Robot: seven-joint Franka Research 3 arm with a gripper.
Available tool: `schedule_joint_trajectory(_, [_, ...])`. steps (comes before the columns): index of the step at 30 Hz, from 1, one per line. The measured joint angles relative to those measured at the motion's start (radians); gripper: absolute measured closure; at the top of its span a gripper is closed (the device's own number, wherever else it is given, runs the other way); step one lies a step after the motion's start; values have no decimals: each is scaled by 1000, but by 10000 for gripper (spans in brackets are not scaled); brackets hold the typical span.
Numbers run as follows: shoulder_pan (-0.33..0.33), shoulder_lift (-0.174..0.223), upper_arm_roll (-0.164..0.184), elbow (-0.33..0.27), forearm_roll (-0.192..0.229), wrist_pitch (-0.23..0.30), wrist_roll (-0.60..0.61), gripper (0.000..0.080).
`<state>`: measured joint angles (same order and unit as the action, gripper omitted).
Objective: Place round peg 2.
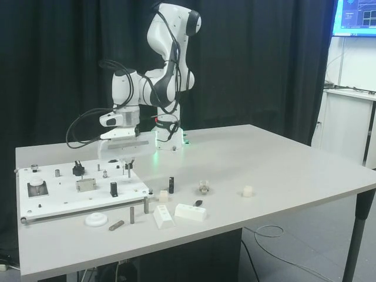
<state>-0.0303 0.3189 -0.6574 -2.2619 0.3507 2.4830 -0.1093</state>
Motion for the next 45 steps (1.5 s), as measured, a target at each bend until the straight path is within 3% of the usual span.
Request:
schedule_joint_trajectory(10, [0,-30,-2,0,-12,-21,0,728])
schedule_joint_trajectory(45, [16,-31,-2,5,-31,-21,0,728])
